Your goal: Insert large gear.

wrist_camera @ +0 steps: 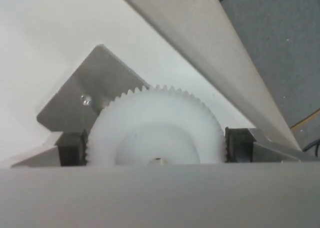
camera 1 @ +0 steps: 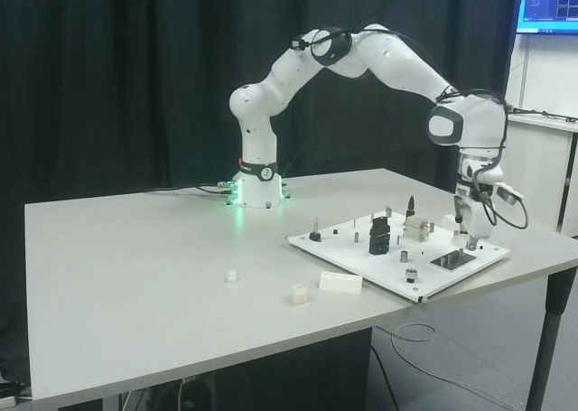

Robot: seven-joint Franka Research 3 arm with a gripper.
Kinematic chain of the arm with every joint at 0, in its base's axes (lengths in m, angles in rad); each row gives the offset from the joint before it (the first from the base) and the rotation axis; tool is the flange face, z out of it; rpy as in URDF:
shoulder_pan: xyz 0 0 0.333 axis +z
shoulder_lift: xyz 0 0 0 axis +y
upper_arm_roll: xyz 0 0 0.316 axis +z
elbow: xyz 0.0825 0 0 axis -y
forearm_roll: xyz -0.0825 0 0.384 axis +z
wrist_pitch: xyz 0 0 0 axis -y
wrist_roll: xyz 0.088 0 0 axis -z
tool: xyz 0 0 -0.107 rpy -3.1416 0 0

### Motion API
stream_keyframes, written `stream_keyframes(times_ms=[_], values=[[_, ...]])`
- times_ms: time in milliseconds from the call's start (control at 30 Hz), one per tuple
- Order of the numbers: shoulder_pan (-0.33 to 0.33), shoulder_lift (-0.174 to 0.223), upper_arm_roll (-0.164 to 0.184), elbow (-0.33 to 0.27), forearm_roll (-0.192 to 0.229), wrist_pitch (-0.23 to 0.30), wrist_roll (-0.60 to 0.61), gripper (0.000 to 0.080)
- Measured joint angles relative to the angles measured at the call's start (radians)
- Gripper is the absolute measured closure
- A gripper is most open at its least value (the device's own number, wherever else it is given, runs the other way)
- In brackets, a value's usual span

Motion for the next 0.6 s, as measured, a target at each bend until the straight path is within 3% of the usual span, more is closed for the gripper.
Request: stream_keyframes(times_ms=[600], values=[[0.0,0.011,0.006,-0.003,0.013,0.0,0.002,0.0207]])
